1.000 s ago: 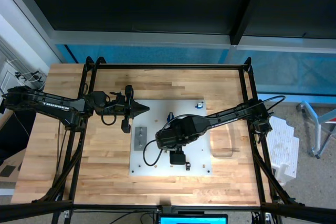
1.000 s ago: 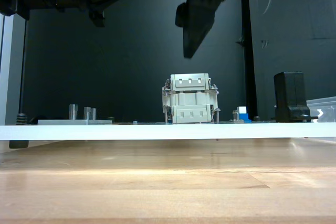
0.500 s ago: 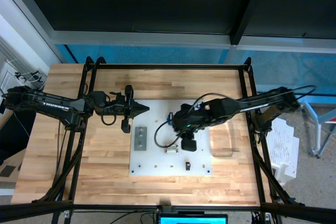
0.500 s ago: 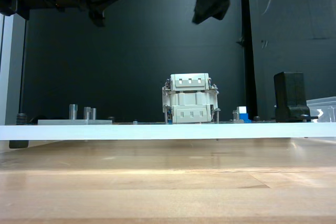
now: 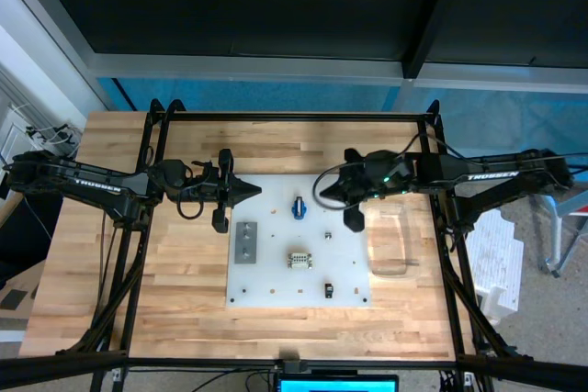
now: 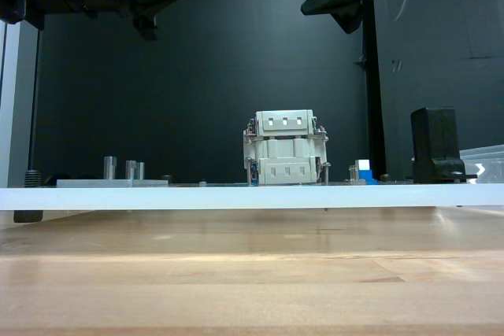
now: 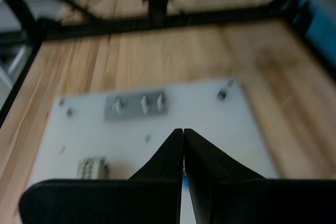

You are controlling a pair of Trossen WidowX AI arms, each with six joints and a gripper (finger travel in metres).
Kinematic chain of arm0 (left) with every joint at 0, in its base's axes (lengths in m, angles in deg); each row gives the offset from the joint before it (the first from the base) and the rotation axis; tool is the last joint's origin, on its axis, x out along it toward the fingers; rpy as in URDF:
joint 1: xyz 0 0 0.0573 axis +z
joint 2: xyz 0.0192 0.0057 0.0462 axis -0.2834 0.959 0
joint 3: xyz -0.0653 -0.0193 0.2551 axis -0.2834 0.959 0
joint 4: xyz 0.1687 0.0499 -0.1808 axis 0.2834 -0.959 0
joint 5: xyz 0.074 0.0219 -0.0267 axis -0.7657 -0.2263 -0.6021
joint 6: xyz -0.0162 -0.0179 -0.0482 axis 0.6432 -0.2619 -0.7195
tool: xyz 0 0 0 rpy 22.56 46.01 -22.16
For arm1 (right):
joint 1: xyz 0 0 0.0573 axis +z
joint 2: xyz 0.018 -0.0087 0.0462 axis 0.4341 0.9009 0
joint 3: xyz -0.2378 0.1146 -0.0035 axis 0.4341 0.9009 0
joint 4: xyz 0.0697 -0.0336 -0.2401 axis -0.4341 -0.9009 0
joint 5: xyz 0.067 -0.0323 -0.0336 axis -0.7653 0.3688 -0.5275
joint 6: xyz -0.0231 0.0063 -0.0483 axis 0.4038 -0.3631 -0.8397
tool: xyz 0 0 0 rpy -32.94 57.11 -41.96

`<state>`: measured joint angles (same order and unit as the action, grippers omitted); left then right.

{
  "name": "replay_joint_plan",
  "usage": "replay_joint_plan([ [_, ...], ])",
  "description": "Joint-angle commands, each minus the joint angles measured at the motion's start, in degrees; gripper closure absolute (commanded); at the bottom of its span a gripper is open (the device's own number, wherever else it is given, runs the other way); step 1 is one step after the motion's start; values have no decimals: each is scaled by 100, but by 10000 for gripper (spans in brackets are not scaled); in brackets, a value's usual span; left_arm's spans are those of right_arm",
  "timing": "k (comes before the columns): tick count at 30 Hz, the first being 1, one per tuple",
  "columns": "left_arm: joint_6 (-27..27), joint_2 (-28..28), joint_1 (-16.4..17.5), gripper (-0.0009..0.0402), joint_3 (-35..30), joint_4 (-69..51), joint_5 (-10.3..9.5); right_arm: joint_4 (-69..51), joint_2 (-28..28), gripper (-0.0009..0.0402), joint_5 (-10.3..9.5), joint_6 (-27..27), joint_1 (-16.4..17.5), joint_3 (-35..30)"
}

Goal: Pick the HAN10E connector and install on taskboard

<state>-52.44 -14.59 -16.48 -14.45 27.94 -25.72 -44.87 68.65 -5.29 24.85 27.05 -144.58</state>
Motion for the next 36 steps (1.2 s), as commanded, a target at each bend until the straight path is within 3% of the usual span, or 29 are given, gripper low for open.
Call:
replay_joint_plan([
  [1,0,2,0,392,0,2,2,787,-372,393,0,-94,-160,516],
  [16,0,2,0,392,0,2,2,4096,-1056,393,-81,-127,-232,2354],
  [24,0,2,0,392,0,2,2,4400,-1069,393,-474,118,-262,2376],
  [36,0,2,2,392,0,2,2,4140,-1036,393,-448,83,-258,2365],
])
